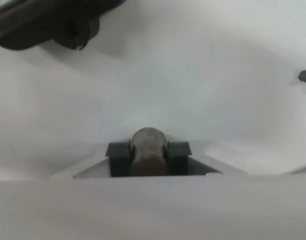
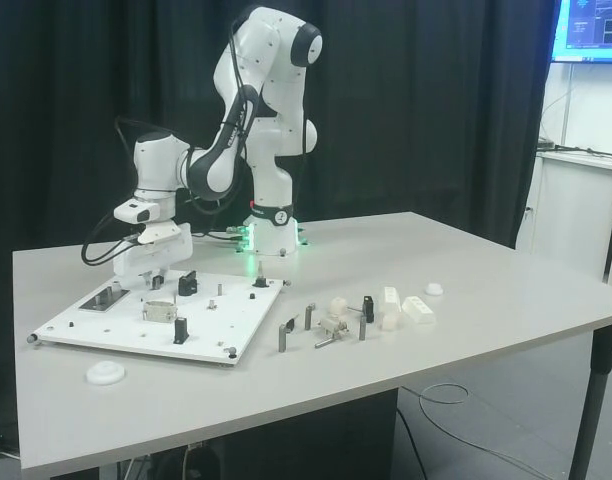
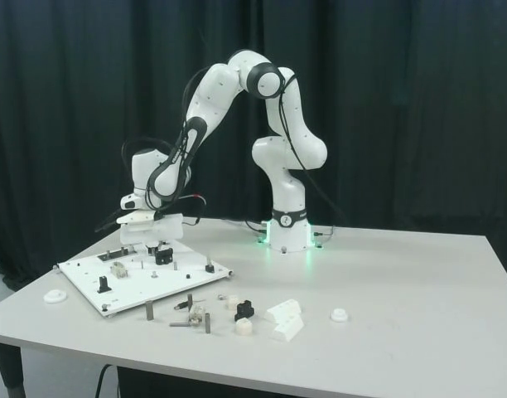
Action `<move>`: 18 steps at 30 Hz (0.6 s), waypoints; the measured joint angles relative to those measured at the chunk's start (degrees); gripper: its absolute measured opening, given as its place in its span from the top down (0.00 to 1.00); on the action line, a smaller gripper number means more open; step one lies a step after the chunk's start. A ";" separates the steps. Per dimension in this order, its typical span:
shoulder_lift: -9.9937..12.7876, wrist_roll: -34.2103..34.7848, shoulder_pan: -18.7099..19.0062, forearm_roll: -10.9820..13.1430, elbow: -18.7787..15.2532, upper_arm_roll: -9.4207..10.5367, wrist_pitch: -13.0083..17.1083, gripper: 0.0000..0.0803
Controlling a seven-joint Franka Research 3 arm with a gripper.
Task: Remove round peg 4.
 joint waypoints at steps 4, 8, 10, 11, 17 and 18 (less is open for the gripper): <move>-0.06 0.60 0.18 -0.51 0.18 -0.33 -0.51 0.81; -0.28 0.91 0.64 -1.11 0.36 -1.01 -1.33 0.81; -0.47 1.17 0.96 -1.40 0.38 -1.44 -1.63 0.81; -0.57 1.28 1.14 -1.54 0.38 -1.66 -1.77 0.81; -1.38 2.25 2.74 -2.93 0.40 -3.56 -2.86 0.81; -1.53 2.46 3.03 -3.14 0.41 -3.89 -3.05 0.81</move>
